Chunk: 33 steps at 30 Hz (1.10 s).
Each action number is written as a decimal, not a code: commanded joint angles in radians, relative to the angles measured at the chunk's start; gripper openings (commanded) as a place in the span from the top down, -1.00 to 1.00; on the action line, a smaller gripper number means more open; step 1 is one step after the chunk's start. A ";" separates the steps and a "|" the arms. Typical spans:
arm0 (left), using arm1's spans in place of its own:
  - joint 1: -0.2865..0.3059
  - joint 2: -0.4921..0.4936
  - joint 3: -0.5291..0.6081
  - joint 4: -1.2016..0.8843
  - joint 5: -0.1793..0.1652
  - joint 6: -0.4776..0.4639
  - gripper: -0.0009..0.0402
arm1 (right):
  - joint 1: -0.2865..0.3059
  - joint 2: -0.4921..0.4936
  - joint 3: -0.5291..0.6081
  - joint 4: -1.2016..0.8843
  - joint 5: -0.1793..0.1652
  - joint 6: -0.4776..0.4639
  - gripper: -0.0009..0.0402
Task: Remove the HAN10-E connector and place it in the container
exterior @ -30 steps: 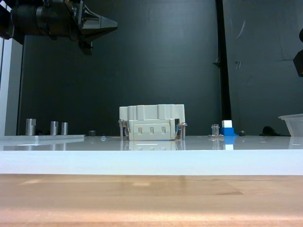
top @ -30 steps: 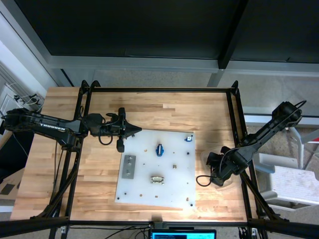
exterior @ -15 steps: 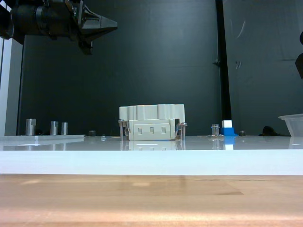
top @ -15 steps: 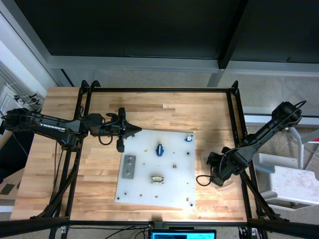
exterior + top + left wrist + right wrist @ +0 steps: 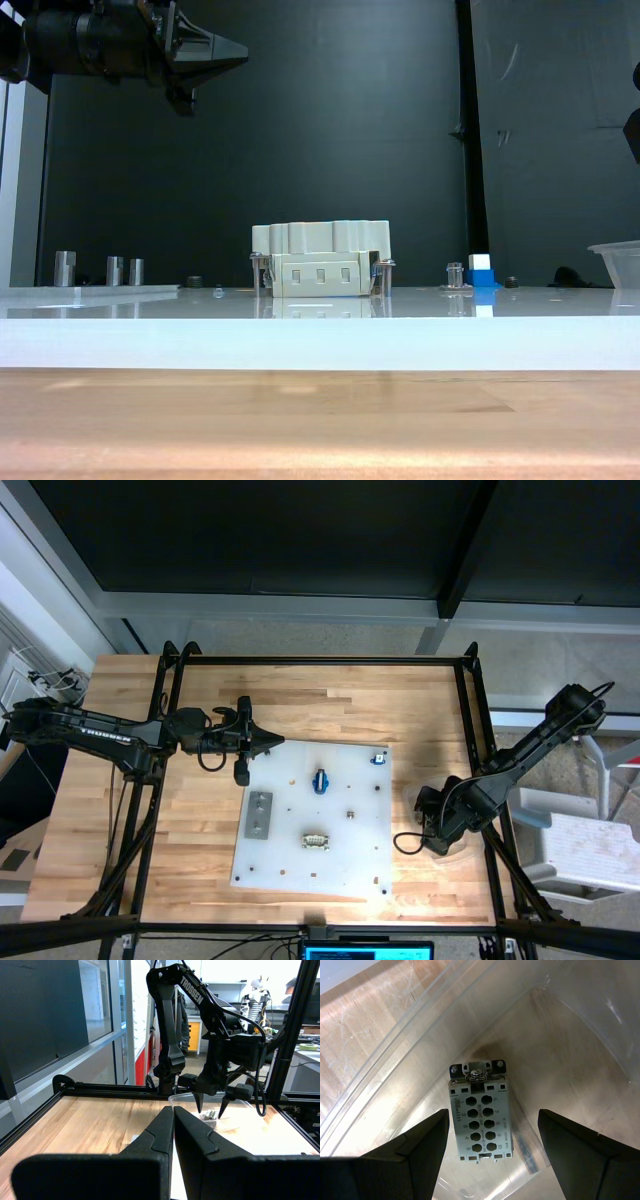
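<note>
Beige-grey pin-holed HAN10-E connector [image 5: 477, 1120] lies in the clear plastic container [image 5: 555, 1045]. The right gripper [image 5: 493, 1111] is open above it, and the left gripper [image 5: 173, 1110] is closed, aloft at the table's left. We judge that withdrawal might clip the wall.

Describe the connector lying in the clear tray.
The HAN10-E connector is a beige-grey plastic block with two rows of five dark numbered holes and a metal screw bracket at one end. It lies flat, face up, on the container floor, untouched between the open right hand. The left hand, shut, hovers over the board's far-left corner.
</note>
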 commanded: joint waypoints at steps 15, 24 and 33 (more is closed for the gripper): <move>0.000 0.000 0.000 0.000 0.000 0.000 0.96 | 0.005 -0.002 0.145 -0.150 0.001 -0.002 -0.23; 0.000 0.000 0.000 0.000 0.000 0.000 0.96 | 0.007 -0.008 0.237 -0.263 0.001 -0.003 -0.23; 0.000 0.000 0.000 0.000 0.000 0.000 0.96 | 0.009 -0.019 0.264 -0.301 0.001 -0.003 -0.23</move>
